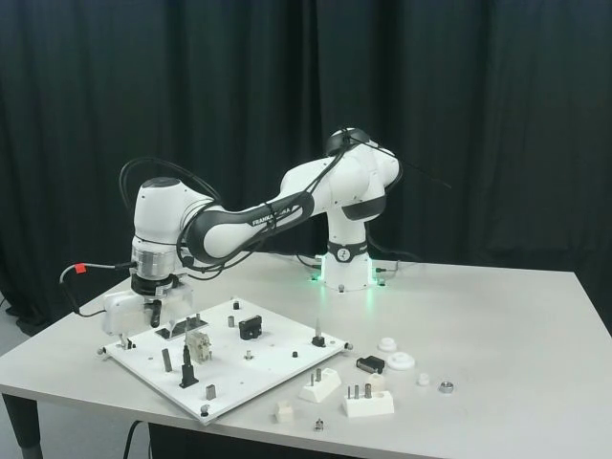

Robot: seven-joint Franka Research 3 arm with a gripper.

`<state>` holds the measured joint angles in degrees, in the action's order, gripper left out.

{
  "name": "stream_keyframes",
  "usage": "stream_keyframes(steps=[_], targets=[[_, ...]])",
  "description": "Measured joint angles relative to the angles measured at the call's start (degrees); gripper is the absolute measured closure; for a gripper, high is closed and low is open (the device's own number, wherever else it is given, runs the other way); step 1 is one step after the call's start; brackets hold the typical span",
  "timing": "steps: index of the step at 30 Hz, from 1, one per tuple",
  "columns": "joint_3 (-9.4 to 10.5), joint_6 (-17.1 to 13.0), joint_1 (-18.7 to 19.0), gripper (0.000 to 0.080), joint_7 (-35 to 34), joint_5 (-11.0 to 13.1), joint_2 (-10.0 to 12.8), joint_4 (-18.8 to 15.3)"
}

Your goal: Insert square peg 3.

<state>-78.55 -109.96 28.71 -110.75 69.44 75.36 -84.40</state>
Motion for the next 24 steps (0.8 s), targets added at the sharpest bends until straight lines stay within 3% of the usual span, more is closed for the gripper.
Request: stream_keyframes(steps=[24], targets=[[0.8, -0.3, -0.1, 0.0003, 0.8, 0.0, 0.1, 0.4]])
